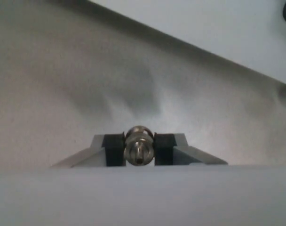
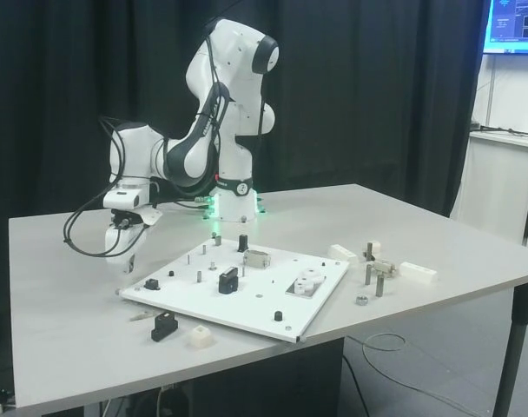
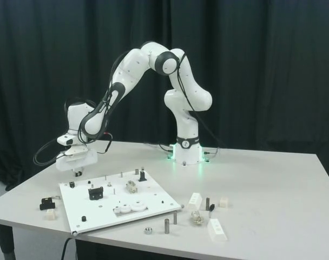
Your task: Place BNC.
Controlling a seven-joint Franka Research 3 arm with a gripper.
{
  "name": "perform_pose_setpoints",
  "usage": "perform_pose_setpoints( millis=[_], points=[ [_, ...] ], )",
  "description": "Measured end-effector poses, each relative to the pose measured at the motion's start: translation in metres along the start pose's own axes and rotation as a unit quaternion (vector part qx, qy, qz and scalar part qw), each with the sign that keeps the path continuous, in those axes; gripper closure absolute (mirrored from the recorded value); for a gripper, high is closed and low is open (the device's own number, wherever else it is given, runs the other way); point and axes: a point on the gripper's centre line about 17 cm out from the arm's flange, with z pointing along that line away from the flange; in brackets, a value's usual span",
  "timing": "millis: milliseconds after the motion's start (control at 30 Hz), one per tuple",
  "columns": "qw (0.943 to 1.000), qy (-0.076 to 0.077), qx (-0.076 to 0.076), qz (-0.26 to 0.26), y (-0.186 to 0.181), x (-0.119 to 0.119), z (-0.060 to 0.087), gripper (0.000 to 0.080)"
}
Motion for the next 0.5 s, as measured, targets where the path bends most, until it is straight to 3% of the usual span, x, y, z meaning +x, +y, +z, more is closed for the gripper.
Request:
perform_pose_setpoints(
  millis=[500],
  points=[
    [1.0000, -0.002, 0.003, 0.004, 0.0022, -0.0023, 0.0084, 0.0675]
  ],
)
